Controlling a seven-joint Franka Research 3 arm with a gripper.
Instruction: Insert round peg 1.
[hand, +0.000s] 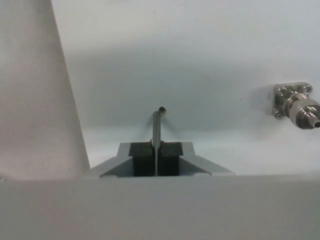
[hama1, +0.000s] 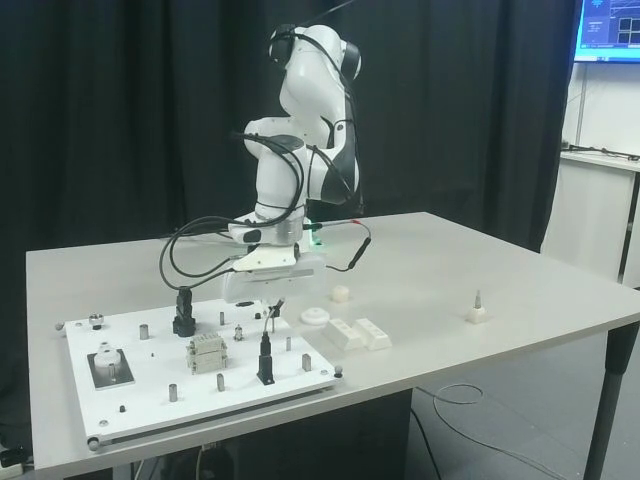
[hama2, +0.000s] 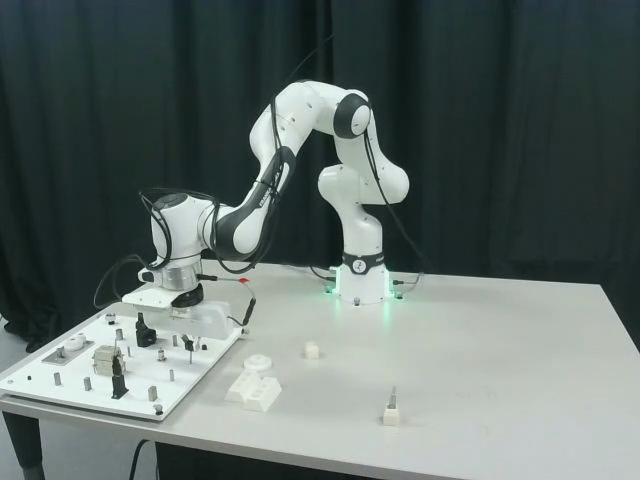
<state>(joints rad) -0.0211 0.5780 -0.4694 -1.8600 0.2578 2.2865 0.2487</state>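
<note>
In the wrist view my gripper (hand: 156, 159) is shut on a thin grey round peg (hand: 157, 129), which sticks out from between the black pads (hand: 142, 160) toward the white board (hand: 200, 60). The peg's tip lies at a small dark spot on the board; I cannot tell whether it touches. From the first room view the gripper (hama1: 274, 303) hangs low over the middle of the white task board (hama1: 150, 405), with the peg (hama1: 271, 320) pointing down. The second room view shows the gripper (hama2: 184, 338) over the board's (hama2: 60, 395) far right part.
A metal threaded connector (hand: 298, 106) is bolted to the board near the peg. Several black plugs and short posts, such as the plug (hama1: 266, 362), stand on the board. White blocks (hama1: 360, 333), a white gear (hama1: 318, 317) and a small peg stand (hama1: 478, 311) lie on the grey table.
</note>
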